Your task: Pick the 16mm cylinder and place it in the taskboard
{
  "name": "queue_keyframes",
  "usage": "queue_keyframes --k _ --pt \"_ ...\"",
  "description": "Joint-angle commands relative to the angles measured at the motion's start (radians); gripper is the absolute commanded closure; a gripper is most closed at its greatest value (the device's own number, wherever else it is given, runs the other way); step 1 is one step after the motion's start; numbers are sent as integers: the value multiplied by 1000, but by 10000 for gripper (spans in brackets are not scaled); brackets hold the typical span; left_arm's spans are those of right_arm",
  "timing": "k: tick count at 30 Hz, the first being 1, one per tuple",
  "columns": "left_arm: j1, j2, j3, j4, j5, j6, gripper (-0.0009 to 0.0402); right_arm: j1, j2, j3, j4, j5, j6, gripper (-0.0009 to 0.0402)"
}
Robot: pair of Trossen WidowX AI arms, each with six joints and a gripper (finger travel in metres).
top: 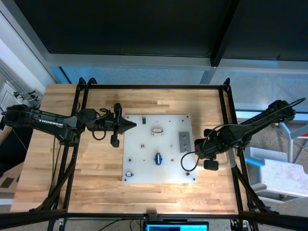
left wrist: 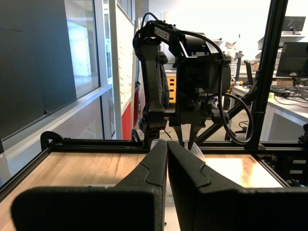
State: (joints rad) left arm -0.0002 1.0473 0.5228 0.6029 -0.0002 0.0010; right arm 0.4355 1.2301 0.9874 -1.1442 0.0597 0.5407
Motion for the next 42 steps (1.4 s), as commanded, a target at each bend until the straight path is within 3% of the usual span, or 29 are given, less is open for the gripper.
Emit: queue_keyframes --k 1,18,42 --pt "0 0 0 0 0 0 393 -7 0 0 2 0 1 381" --pt "0 0 0 0 0 0 393 -74 53 1 93 -2 -26 381" --pt "0 0 0 0 0 0 393 -109 274 187 95 0 -135 381"
